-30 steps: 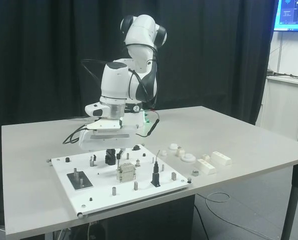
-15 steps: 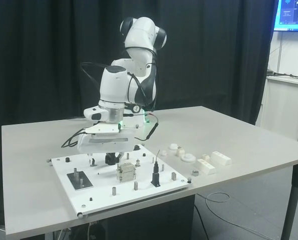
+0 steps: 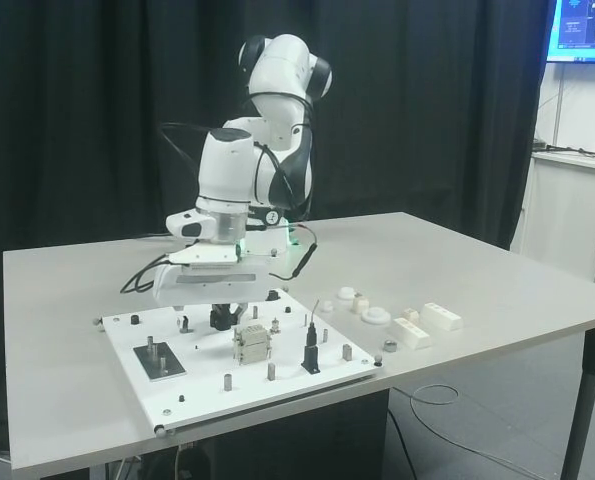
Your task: Insert square peg 1.
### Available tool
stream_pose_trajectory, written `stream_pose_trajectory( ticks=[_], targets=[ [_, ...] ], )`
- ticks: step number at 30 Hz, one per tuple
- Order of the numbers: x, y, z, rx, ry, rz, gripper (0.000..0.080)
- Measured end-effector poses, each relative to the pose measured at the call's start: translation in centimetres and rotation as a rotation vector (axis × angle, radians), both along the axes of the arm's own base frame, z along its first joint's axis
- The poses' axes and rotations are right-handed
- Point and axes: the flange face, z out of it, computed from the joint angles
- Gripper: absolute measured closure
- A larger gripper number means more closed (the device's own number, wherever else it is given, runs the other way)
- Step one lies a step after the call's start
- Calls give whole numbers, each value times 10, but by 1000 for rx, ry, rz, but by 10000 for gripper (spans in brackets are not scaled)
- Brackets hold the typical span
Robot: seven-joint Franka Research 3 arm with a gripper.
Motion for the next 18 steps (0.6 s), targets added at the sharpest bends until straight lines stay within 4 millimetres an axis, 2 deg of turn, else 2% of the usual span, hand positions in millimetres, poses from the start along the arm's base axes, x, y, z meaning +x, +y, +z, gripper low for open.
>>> stream_pose_trajectory(
  ticks=[18],
  targets=[
    [9,-20,44,70,16,-19,3]
  ],
)
